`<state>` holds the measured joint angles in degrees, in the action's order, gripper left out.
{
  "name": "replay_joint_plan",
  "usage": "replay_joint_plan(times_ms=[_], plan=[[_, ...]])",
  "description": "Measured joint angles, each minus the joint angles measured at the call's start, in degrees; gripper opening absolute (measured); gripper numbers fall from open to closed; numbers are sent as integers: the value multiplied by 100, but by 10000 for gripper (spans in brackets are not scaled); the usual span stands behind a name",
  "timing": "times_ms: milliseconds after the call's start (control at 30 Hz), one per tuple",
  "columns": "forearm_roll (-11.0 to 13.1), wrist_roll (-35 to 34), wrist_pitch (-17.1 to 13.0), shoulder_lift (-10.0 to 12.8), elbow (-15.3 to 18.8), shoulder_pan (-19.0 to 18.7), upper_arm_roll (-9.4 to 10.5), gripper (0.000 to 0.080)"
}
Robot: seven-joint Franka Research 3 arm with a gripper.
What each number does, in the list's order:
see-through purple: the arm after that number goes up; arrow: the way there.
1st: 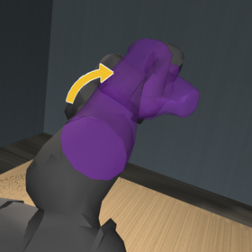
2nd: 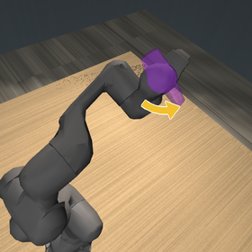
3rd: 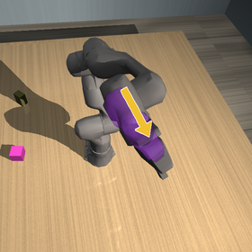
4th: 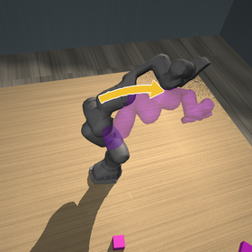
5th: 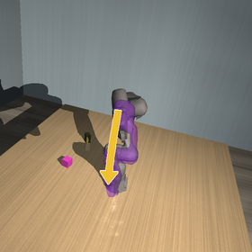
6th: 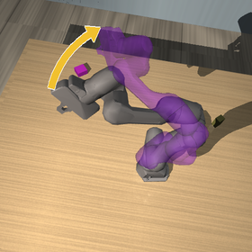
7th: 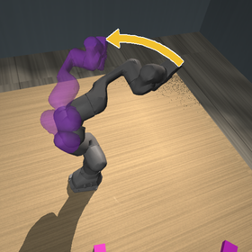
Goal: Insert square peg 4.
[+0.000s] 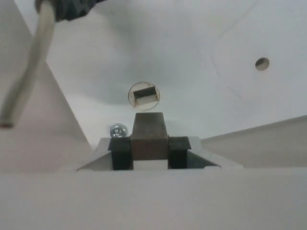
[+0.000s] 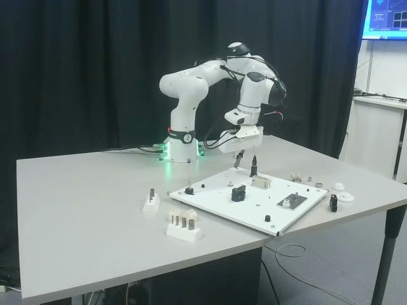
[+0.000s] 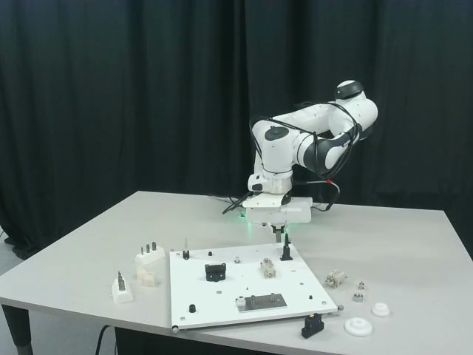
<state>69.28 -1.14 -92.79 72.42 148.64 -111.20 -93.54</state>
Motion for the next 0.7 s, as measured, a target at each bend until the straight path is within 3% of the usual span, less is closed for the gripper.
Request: replay_joint_plan(times_ms=[700], plan=[[114, 475, -132, 0, -3, 80, 108, 152]])
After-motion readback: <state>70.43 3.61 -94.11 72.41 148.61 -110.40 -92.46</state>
